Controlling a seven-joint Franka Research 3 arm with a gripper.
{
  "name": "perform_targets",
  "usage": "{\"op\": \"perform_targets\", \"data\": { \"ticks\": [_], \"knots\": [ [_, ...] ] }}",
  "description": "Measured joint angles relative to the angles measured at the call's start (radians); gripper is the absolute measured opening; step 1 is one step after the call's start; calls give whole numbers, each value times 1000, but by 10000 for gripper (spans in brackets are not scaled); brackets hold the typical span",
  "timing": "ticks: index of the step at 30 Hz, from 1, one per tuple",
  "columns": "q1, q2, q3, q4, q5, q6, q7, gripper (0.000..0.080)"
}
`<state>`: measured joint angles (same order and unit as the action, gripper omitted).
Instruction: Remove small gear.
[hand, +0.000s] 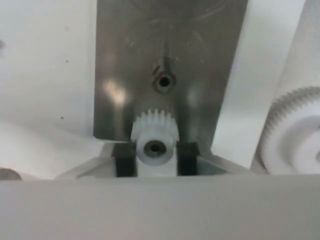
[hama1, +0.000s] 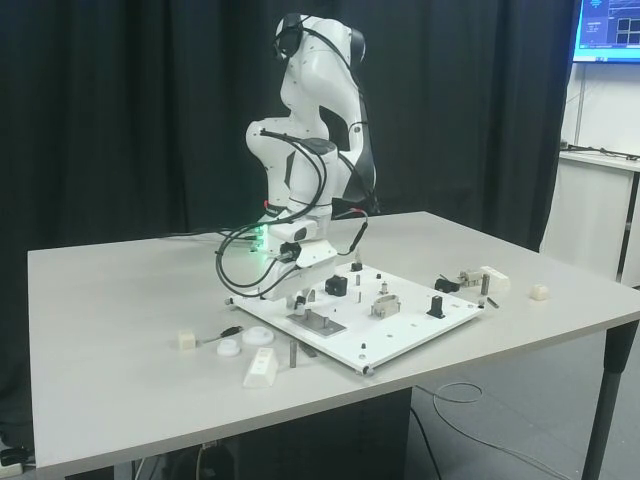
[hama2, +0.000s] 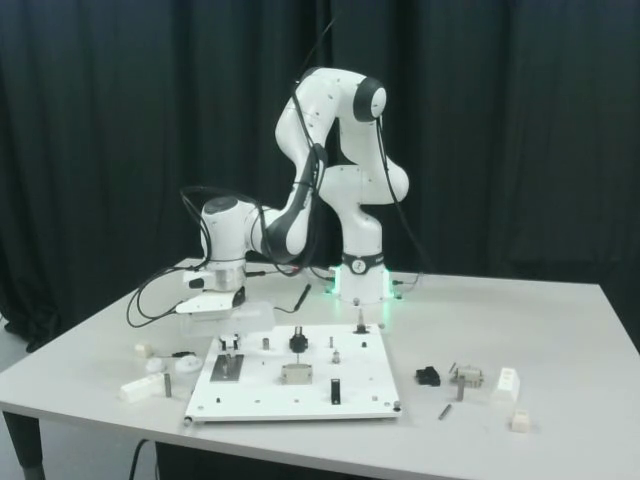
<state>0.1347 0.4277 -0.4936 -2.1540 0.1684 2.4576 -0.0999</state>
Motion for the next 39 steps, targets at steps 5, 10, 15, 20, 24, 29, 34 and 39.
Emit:
{"op": "perform_targets", "data": {
  "ticks": [5, 10, 15, 20, 24, 29, 34, 39],
  "knots": [
    [-3, -12, -4, 11, 0, -24, 0, 310],
    [-4, -37, -12, 30, 0, -80, 0, 310],
    [-4, -65, -17, 56, -1, -145, 0, 684],
    [-3, -89, -17, 86, -1, -205, 0, 771],
    [1, -103, -17, 109, -1, -248, 1, 771],
    [7, -114, -17, 130, -2, -280, 6, 794],
    [10, -116, -17, 144, -6, -300, 8, 800],
    [12, -117, -17, 147, -7, -305, 12, 800]
  ]
}}
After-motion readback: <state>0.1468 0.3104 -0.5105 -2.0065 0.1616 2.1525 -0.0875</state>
